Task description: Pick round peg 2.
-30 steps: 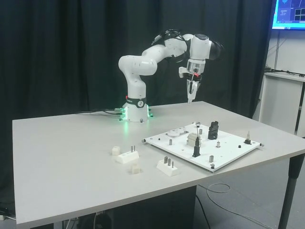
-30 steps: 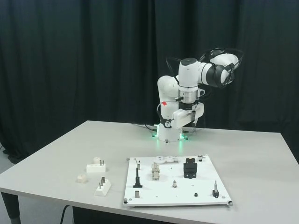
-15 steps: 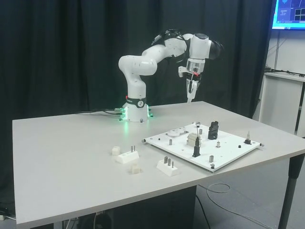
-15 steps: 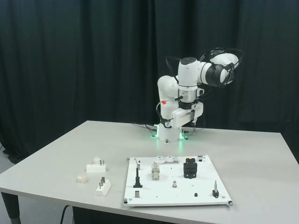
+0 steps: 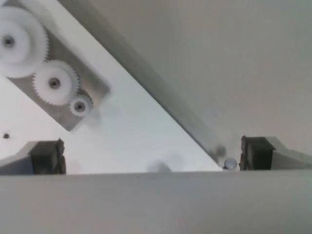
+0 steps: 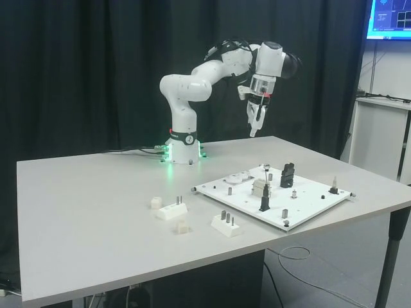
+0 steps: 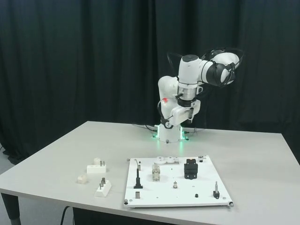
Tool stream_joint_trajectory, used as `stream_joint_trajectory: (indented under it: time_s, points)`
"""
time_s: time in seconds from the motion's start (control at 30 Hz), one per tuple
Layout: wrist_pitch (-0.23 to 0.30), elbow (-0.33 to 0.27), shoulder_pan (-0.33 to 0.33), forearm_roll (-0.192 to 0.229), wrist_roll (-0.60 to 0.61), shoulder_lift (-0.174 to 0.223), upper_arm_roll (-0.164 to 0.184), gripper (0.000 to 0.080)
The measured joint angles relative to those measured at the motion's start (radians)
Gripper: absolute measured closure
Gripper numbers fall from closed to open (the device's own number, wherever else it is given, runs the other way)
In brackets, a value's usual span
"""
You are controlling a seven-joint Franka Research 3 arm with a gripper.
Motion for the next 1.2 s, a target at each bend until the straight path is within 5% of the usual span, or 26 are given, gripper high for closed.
stream_joint_trajectory:
  time_s: [0.63, 1.2]
  points:
    - [0.151, -0.003, 0.003, -0.16, -0.379, 0.05, 0.01, 0.0003]
    - [0.251, -0.038, -0.081, -0.138, -0.665, 0.082, 0.072, 0.0003]
